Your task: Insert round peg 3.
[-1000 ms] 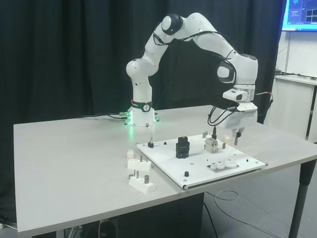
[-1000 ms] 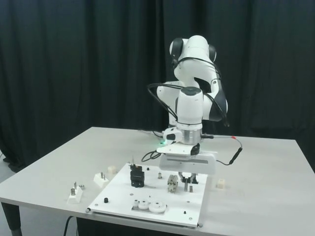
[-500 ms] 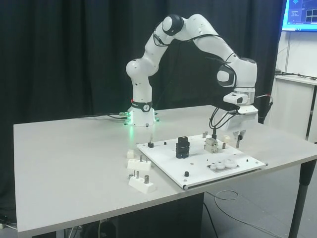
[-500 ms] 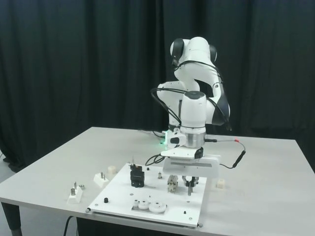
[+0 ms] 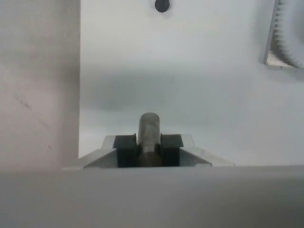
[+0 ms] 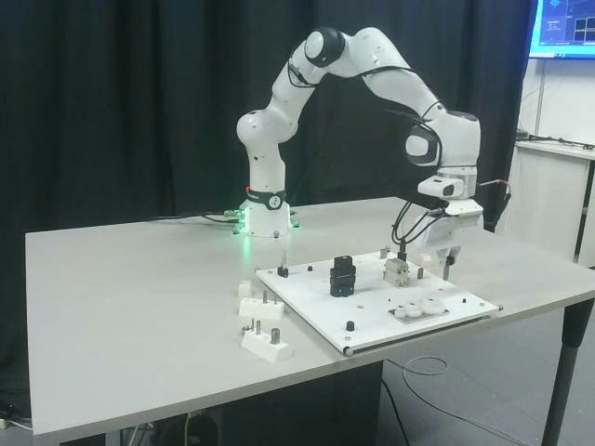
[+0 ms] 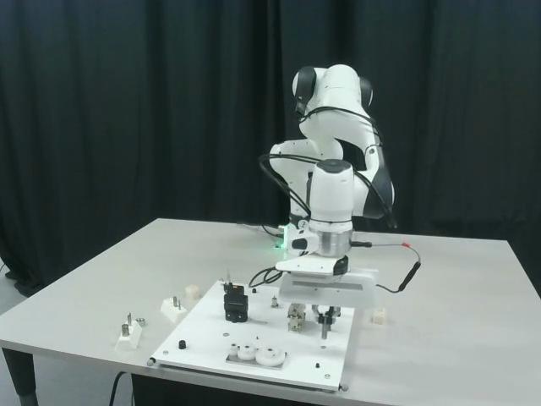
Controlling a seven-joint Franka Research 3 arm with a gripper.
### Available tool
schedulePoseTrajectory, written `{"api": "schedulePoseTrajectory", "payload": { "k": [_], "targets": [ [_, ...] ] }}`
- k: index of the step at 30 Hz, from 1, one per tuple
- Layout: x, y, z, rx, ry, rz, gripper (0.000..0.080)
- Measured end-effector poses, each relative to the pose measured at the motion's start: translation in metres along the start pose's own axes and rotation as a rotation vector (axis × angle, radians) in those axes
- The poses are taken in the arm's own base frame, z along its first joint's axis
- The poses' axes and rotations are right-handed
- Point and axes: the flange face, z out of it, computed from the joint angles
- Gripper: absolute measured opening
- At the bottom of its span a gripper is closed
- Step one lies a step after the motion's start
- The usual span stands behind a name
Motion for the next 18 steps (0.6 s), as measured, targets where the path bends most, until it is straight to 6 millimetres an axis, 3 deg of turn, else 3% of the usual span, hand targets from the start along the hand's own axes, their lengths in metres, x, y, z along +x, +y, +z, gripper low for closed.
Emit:
{"api": "schedulePoseTrajectory", "payload": {
  "k": [18],
  "targets": [
    [0.001, 0.003, 0.015, -0.013, 0.004, 0.009, 0.0103]
  ]
}}
